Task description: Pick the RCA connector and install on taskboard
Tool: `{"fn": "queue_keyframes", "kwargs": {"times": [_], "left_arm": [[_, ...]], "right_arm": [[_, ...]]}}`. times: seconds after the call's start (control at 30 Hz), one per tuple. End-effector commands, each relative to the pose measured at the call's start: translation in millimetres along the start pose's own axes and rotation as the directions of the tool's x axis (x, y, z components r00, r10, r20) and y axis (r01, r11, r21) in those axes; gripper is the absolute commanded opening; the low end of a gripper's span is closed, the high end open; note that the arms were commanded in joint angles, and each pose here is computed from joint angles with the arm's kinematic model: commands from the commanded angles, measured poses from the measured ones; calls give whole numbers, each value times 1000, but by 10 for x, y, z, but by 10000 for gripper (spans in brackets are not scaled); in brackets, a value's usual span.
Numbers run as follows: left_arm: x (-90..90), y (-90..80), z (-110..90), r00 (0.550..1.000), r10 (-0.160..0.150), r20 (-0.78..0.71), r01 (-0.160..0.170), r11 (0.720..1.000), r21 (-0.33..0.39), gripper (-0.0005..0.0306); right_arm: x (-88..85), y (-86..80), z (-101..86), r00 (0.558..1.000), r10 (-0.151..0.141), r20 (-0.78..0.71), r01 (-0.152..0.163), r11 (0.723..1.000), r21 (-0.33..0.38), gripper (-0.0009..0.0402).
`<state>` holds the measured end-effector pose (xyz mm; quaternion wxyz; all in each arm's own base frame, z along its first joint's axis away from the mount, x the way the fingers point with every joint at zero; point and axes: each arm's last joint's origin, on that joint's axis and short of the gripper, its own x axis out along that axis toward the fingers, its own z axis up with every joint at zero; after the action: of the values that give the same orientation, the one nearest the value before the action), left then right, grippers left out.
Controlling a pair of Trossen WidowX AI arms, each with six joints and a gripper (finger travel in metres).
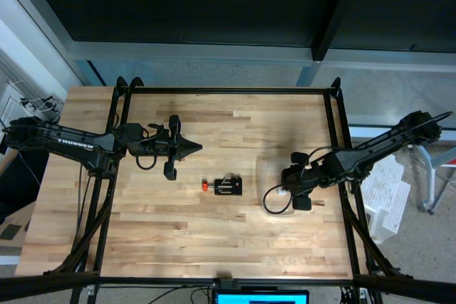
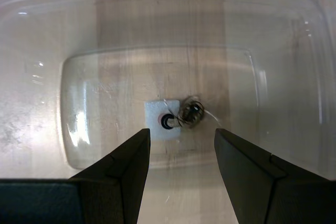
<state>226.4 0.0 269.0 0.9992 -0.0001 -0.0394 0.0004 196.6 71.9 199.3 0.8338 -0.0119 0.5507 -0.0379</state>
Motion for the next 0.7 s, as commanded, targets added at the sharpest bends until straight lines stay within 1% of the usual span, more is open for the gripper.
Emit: {"fn": "queue_keyframes", "kwargs": {"times": [0.03,0.13,0.3,0.6,0.7], "left_arm": [[1,0,0,1000,0,0,0,1000,0,0],[1,0,0,1000,0,0,0,1000,0,0],[1,1,0,1000,0,0,0,1000,0,0],[1,0,0,1000,0,0,0,1000,0,0],[1,0,0,1000,0,0,0,1000,0,0]], "right_arm": [[74,15,-4,1000,-4,-9,4,1000,-6,170],[121,25,-7,1000,-5,-12,5,1000,-8,170],[199,49,14,1000,-9,-21,8,999,-33,170],[287,50,31,1000,-11,-18,11,999,-31,170],[313,56,30,1000,-8,-11,8,1000,-30,170]]}}
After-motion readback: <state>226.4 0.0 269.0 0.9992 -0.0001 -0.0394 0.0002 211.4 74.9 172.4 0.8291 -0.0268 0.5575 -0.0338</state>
